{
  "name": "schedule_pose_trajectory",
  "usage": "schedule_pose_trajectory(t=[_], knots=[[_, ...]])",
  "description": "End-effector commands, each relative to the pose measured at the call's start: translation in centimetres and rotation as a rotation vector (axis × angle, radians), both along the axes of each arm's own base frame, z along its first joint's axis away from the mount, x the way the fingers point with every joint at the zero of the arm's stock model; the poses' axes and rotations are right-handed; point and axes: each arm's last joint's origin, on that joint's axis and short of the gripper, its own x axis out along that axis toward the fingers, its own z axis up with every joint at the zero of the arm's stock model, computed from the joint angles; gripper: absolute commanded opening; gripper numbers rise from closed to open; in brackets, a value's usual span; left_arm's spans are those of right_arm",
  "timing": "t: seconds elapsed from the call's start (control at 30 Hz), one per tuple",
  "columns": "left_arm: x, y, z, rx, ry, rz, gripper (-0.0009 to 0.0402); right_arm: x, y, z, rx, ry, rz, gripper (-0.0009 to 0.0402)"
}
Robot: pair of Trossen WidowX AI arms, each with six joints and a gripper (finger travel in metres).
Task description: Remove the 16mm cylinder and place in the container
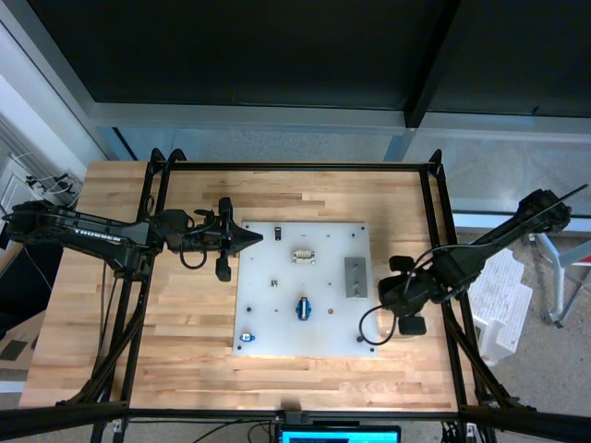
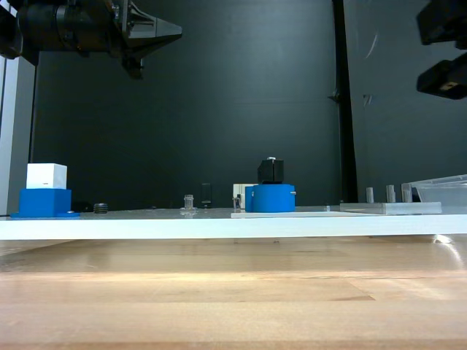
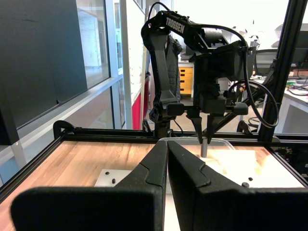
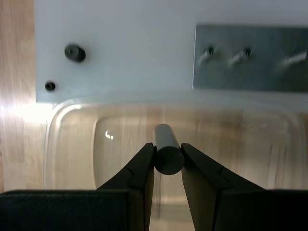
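R gripper (image 4: 168,155) is pinching the 16mm cylinder (image 4: 165,140) betw. both fingers, peg pointing straight down, above the container (image 4: 54,126). On the wrist cam the peg sits over the container's floor, inside its rim, nearer the wall that faces the white board (image 4: 130,43) than the opposite wall. The grey block (image 4: 250,57), w/ pegs standing in it, lies just beyond that wall of the container. So the pull-out looks done, and I judge we're at the drop step.

L gripper (image 1: 249,238) has its fingers pressed together on nothing. It's parked high and well apart from the container, across the board from it.

To do this well, I'd come down closer to the container floor before letting go, since a small round metal peg will prob. bounce or roll on hard plastic. Keep it well inside the container rim, maybe nudge away from the near wall. Open slowly, then lift straight up so the fingers don't clip the container's wall.
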Motion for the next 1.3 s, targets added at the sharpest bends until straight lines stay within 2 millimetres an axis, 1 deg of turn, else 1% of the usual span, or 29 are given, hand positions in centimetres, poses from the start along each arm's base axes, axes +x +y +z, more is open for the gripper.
schedule_pose_trajectory(t=[0.03,0.27,0.53,0.63,0.77,1.13,1.3], knots=[[0.0,0.0,0.0,0.000,0.000,0.000,0.0000,-0.9,0.0,-0.3,0.005,0.000,0.008,0.0007],[0.0,0.0,0.0,0.000,0.000,0.000,0.0000,-2.6,0.3,-1.7,0.001,0.031,0.018,0.0007],[0.0,0.0,0.0,0.000,0.000,0.000,0.0000,-3.1,0.1,-4.2,0.004,0.055,-0.036,0.0007],[0.0,0.0,0.0,0.000,0.000,0.000,0.0000,-3.2,0.1,-4.8,0.006,0.055,-0.042,0.0018],[0.0,0.0,0.0,0.000,0.000,0.000,0.0000,-3.3,0.0,-5.0,0.004,0.057,-0.040,0.0056],[0.0,0.0,0.0,0.000,0.000,0.000,0.0000,-3.2,0.0,-4.6,0.011,0.006,-0.045,0.0190],[0.0,0.0,0.0,0.000,0.000,0.000,0.0000,-3.5,-0.2,-3.9,0.023,-0.008,-0.047,0.0230]])
